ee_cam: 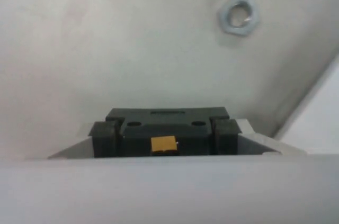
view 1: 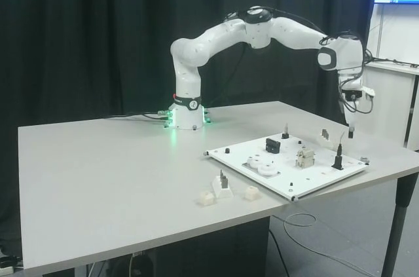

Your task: Insert D-SUB.

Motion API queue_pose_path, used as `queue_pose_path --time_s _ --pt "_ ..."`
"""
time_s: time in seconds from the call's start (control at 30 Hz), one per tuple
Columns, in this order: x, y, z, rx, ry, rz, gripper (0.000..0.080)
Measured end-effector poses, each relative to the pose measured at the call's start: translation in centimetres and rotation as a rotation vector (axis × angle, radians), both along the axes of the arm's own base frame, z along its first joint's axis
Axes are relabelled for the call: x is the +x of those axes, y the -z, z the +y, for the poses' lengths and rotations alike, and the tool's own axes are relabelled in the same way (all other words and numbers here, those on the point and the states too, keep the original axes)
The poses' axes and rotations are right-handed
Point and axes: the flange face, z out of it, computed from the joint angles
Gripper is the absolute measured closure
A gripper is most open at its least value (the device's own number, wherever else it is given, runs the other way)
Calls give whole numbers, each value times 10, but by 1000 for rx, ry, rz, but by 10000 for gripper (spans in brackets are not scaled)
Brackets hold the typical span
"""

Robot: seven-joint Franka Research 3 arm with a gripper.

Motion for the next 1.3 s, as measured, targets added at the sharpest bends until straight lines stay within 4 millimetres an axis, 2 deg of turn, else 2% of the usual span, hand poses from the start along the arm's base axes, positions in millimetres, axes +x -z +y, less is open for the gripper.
queue_pose_path --time_s 0.23,0.43,0.83,1.3 --pt "13 -16 -24 -24 83 -7 425" --pt "25 -28 -54 -61 145 -12 425" --pt "39 -40 -136 -92 287 -5 425" --pt "31 -38 -223 -116 393 6 425"
